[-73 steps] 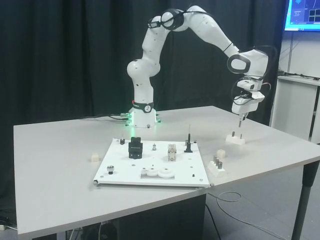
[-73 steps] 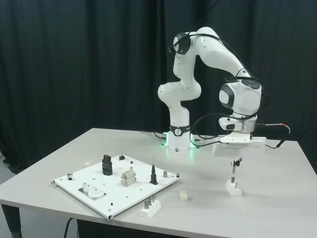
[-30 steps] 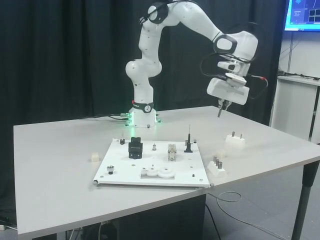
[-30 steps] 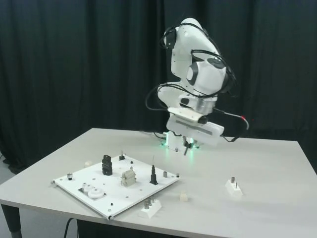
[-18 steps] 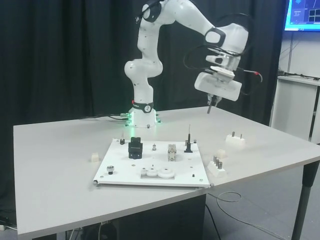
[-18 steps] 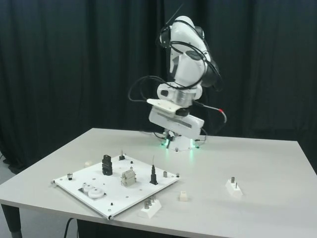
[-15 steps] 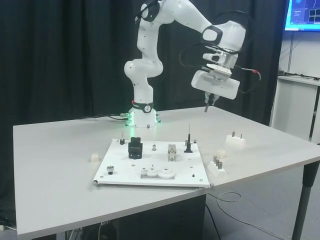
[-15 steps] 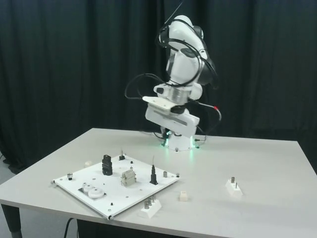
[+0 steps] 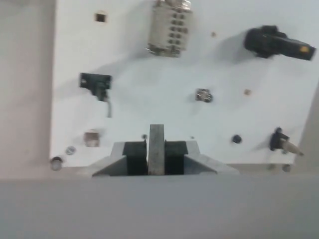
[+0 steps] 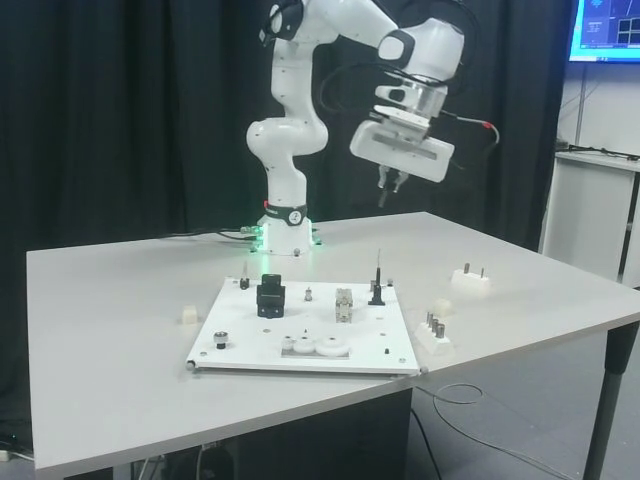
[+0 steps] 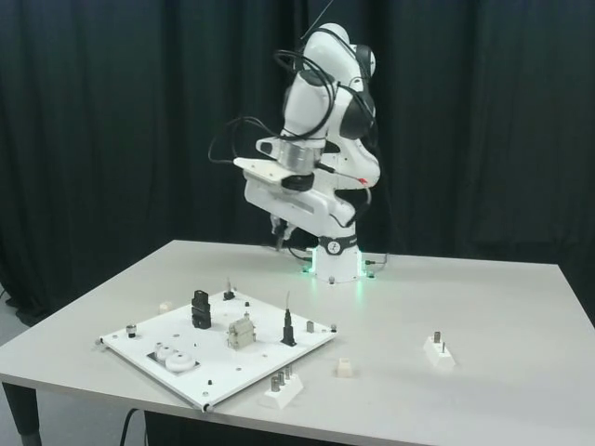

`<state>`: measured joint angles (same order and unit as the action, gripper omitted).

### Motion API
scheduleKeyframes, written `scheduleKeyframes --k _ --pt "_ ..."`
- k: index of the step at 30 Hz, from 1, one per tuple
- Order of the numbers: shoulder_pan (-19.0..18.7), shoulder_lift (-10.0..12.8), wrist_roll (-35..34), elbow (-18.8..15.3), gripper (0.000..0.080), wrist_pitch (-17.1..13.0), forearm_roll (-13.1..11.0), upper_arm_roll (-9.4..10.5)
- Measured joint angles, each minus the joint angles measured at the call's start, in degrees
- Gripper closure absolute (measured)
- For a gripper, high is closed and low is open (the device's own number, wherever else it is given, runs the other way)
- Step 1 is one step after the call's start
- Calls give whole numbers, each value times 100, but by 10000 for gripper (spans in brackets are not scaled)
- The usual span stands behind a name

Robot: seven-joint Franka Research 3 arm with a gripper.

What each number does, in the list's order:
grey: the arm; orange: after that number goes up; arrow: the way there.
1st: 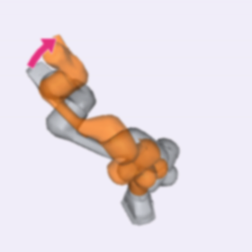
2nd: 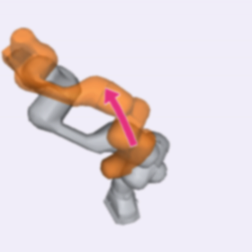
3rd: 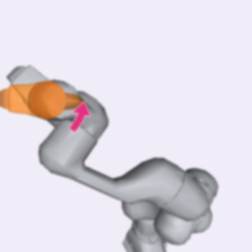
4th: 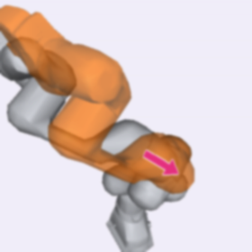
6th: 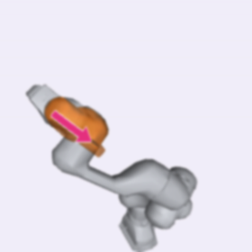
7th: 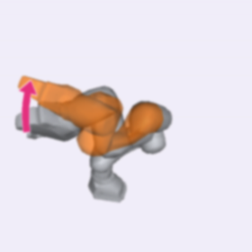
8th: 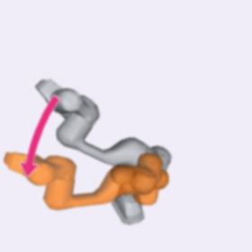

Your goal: Insert square peg 2.

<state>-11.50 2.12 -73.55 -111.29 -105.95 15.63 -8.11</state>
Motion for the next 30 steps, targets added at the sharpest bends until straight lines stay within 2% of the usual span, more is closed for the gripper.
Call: scheduleKeyframes --k 8,20,30 --pt "275 -208 128 -26 732 266 -27 -2" --pt "500 -529 459 -199 732 456 -38 -5" --pt "632 -724 1094 -353 732 613 -64 -16"
